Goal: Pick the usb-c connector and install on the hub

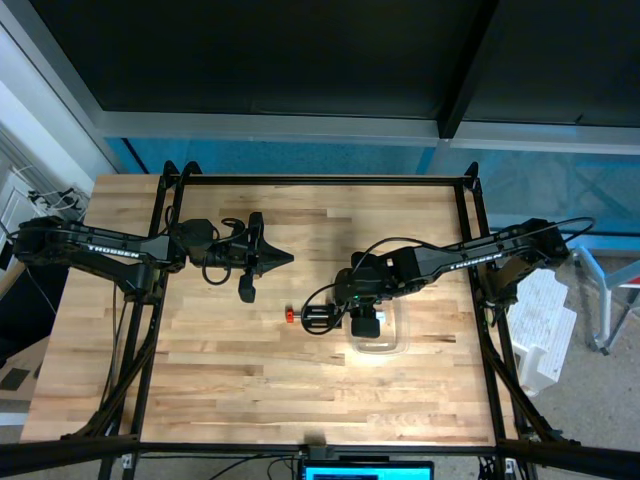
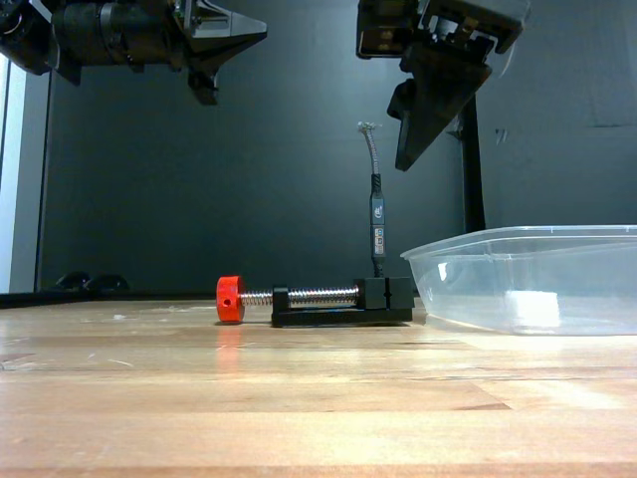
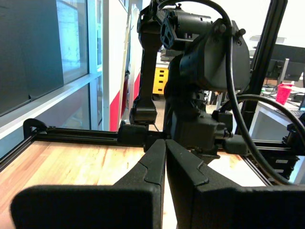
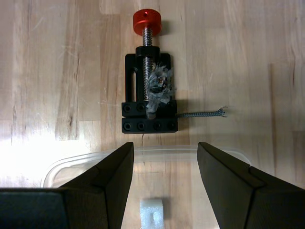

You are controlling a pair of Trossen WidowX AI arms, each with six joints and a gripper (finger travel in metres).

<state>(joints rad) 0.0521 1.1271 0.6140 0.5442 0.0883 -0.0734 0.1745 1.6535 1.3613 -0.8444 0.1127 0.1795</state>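
The usb-c connector [image 2: 377, 221] stands upright, with a frayed cable stub [image 4: 159, 85] on top. Its lower end sits in the black clamp [image 2: 343, 300] that has a red knob [image 4: 147, 21]. No gripper touches it, and I cannot tell how deep it sits. The hub itself I cannot make out inside the clamp [image 1: 318, 318]. My right gripper [image 4: 164, 181] hangs open above and a little to the right of the connector, over the tub's edge [image 2: 438, 100]. My left gripper [image 3: 165, 157] is shut on nothing, high over the table's left half [image 1: 278, 257].
A clear plastic tub [image 2: 597, 261] stands just right of the clamp, with a white foam piece [image 4: 151, 212] inside. A short braided wire [image 4: 202, 114] lies on the wood beside the clamp. Black frame rails [image 1: 320, 180] edge the table.
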